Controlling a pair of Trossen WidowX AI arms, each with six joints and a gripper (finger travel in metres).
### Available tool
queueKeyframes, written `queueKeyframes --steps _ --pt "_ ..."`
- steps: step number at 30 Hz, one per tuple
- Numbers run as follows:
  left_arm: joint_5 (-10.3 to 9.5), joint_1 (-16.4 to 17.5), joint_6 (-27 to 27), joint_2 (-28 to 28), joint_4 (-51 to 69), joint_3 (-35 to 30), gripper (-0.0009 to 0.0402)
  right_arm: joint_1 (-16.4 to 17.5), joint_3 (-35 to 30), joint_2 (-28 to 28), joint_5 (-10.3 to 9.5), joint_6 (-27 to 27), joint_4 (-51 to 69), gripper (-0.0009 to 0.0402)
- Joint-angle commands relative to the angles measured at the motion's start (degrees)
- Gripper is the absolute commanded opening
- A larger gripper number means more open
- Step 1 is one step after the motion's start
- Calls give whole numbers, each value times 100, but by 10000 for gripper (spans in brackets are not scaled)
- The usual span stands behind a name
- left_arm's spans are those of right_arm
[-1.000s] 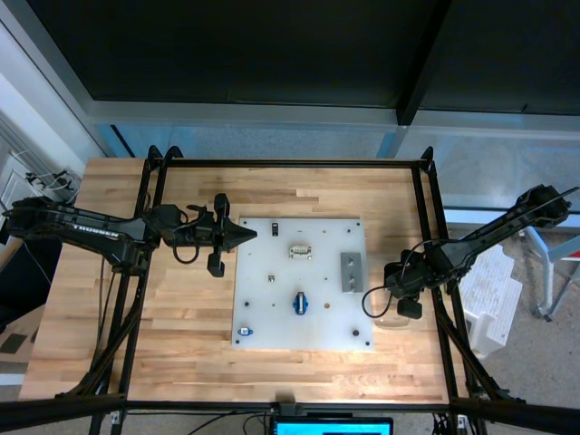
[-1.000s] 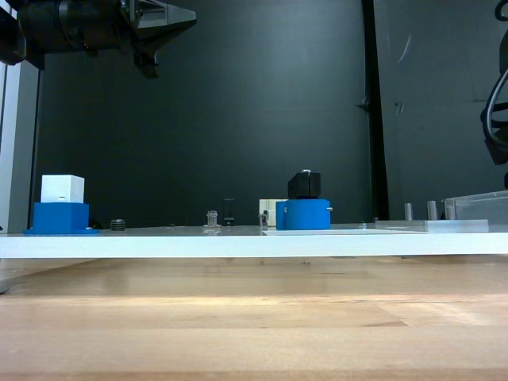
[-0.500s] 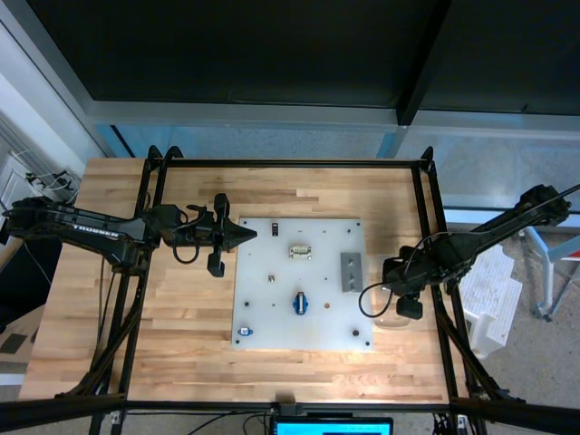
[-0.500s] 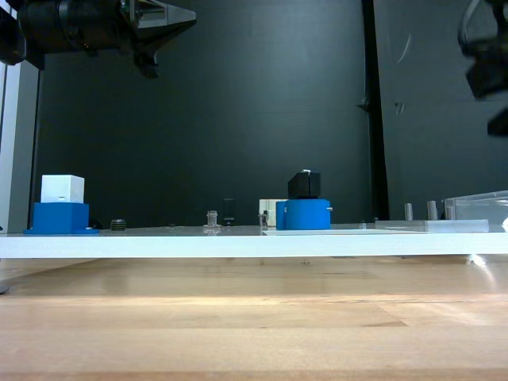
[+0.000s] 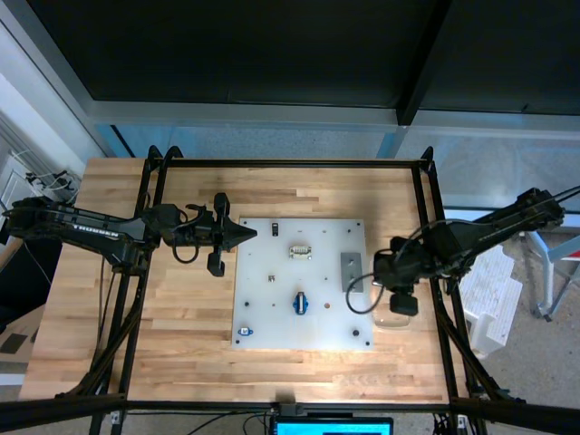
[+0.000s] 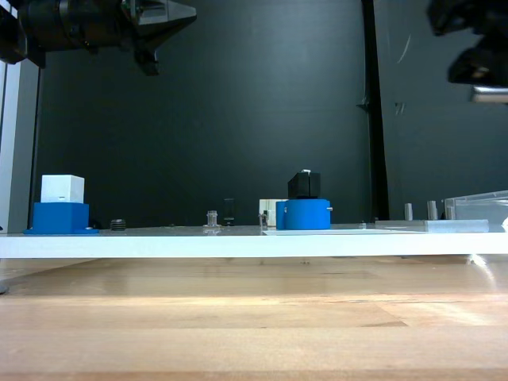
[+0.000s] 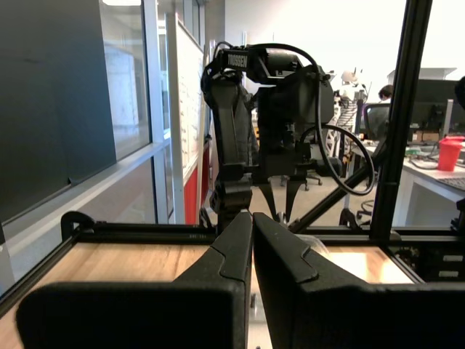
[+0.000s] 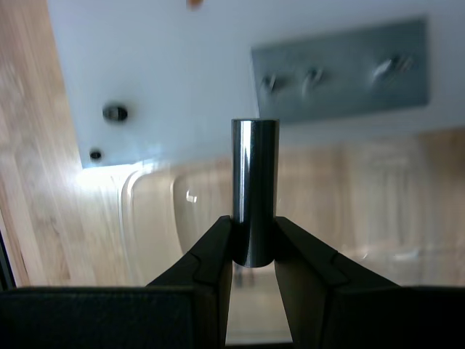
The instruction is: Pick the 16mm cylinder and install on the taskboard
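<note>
The 16mm cylinder, a shiny silvery round peg, stands upright between the fingers of my right gripper, which is shut on its lower end. That gripper hangs high over the right edge of the taskboard, a white square plate, near its grey metal block. In the right wrist view the block with its small pegs lies beyond the cylinder. My left gripper is held level above the board's left edge, its fingers pressed together on nothing.
A clear plastic tray sits on the wooden table just right of the board, beneath the right gripper. On the board stand a blue connector, a silver connector and a small blue-and-white piece. A black frame surrounds the table.
The right arm has risen and moved left from over the tray toward the board's right edge, carrying the cylinder. The left arm has not moved.
</note>
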State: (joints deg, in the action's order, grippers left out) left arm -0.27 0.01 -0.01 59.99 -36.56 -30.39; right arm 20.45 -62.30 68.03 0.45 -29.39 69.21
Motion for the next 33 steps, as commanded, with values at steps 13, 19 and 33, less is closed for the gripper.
queueKeyframes --steps 13,19,33 --pt "356 -4 48 142 160 -11 1 -1154 -2173 1443 -22 1392 704 0" --pt "396 -15 72 540 326 -162 31 -1344 -3038 2068 -7 1707 811 0" --pt "415 -44 79 1622 1014 -1156 174 -1635 -4422 3250 -9 2188 809 0"
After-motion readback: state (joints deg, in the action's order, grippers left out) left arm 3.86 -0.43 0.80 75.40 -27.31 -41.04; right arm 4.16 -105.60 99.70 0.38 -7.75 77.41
